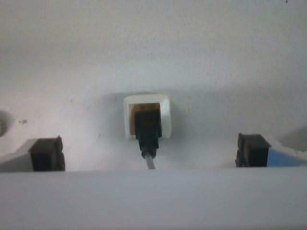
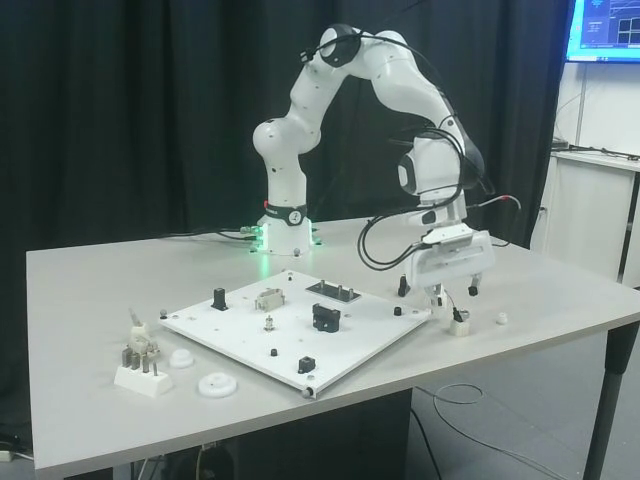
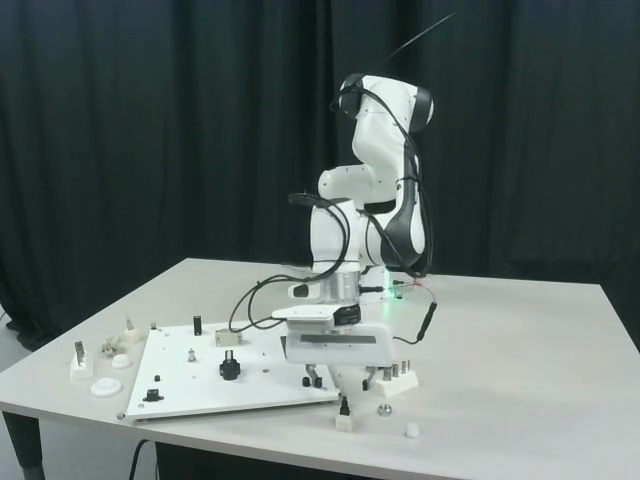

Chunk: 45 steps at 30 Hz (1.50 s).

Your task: Pick USB.

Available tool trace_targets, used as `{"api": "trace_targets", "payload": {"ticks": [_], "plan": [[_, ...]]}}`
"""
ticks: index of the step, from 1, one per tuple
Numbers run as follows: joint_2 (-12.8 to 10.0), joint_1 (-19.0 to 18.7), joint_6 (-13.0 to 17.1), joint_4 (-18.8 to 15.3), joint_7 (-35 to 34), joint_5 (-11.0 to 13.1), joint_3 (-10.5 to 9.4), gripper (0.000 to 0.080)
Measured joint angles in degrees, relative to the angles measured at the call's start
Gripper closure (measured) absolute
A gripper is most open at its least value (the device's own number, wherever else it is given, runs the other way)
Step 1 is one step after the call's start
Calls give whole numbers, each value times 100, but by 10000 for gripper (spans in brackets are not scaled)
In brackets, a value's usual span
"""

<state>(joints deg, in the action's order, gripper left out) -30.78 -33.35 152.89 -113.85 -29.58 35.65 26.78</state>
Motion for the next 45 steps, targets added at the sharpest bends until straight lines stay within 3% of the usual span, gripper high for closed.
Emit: {"api": "trace_targets", "payload": {"ticks": [18,37,45], "plan": [[-318,4,22,162,16,40,-112,3],[-343,54,-86,183,70,40,-127,3],[-333,65,-289,274,275,39,-114,3]]}}
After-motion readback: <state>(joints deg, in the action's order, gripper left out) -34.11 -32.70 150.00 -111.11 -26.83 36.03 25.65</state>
